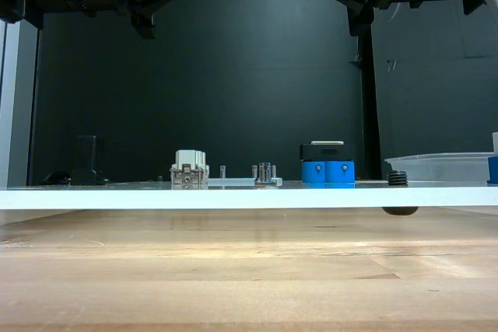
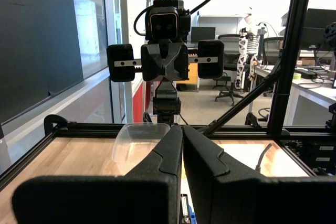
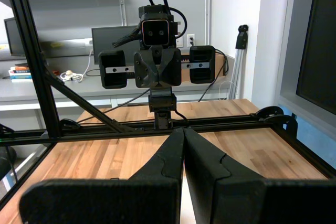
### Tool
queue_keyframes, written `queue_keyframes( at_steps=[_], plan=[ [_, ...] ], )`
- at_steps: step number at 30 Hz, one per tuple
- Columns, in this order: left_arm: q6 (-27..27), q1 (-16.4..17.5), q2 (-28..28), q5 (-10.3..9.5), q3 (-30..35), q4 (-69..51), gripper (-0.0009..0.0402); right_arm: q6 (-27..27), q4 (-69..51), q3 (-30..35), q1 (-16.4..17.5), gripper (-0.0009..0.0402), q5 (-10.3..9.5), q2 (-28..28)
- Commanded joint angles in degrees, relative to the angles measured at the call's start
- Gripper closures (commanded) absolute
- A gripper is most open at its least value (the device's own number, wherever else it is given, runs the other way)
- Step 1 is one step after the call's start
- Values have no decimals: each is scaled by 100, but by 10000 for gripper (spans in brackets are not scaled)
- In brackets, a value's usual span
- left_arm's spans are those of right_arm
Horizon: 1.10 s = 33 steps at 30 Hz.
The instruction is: Remove the rj45 connector and place it in the container
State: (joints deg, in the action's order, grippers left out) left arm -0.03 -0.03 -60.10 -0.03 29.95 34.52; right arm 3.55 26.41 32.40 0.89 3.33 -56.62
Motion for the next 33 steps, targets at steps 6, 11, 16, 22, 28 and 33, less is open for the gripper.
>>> queue_keyframes(
  at_steps=[6, 11, 16, 22, 28, 33],
  plan=[
    [2, 2, -2, 0, 0, 2, 393, 2, -39, 2, 4, 393, -7, -2],
    [2, 4, -2, 0, 0, 2, 393, 46, -535, 35, 13, 393, -33, -2],
    [2, 2, -2, 0, 0, 2, 393, 70, -2022, 393, 26, 393, -48, -2],
    [2, 4, -2, 0, 0, 2, 393, 219, -3665, 835, 79, 393, -44, -13],
    [2, 2, -2, 0, 0, 2, 393, 330, -4988, 1126, 186, 393, -42, -13],
    [2, 4, -2, 0, 0, 2, 393, 411, -5698, 1257, 295, 393, -33, -13]
  ],
)
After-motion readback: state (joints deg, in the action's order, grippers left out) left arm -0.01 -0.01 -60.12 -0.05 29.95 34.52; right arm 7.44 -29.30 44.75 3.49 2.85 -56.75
